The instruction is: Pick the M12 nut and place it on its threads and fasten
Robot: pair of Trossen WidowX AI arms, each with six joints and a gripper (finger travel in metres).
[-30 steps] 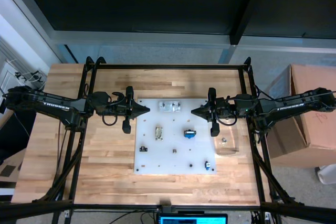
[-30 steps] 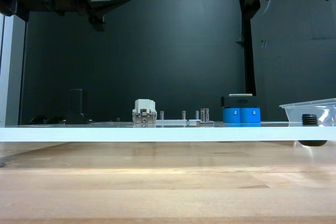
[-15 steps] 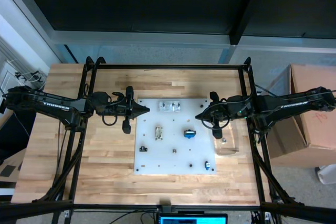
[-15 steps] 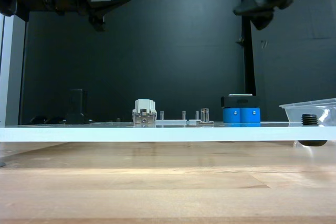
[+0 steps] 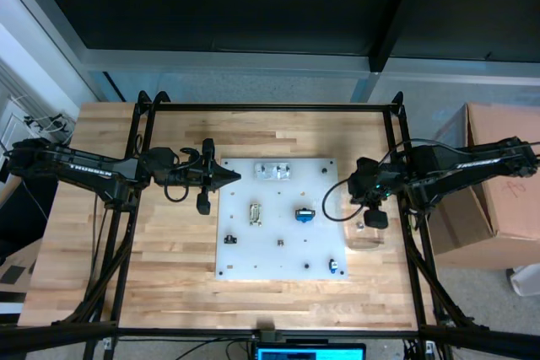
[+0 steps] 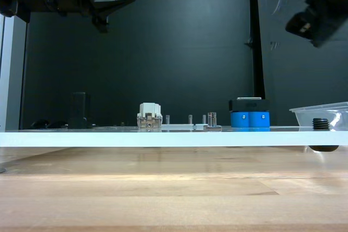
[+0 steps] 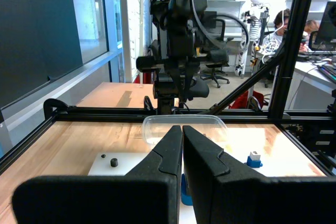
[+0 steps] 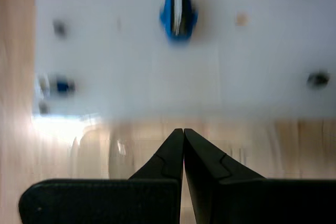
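The small silver nut (image 5: 359, 226) lies free in the clear tray (image 5: 368, 240) just off the board's right edge. The black ribbed stud (image 6: 321, 124) stands bare on the white board (image 5: 253, 259), its ribs showing. My right gripper (image 8: 183, 131) is shut and empty. It hangs high, tipped downward over the board's right edge beside the tray (image 5: 358, 196). My left gripper (image 7: 182, 128) is also shut and empty, held level and high over the board's left edge (image 5: 233, 177).
A blue block (image 5: 304, 214), a white connector (image 5: 255, 214), a silver fitting (image 5: 273, 172) and a small blue part (image 5: 335, 266) sit on the board. A black frame (image 5: 270, 108) rings the table. A cardboard box (image 5: 498, 183) stands at the right.
The right gripper has swung rightward from over the board toward the tray and tipped from level to pointing down. The left arm, the nut and the stud have not moved.
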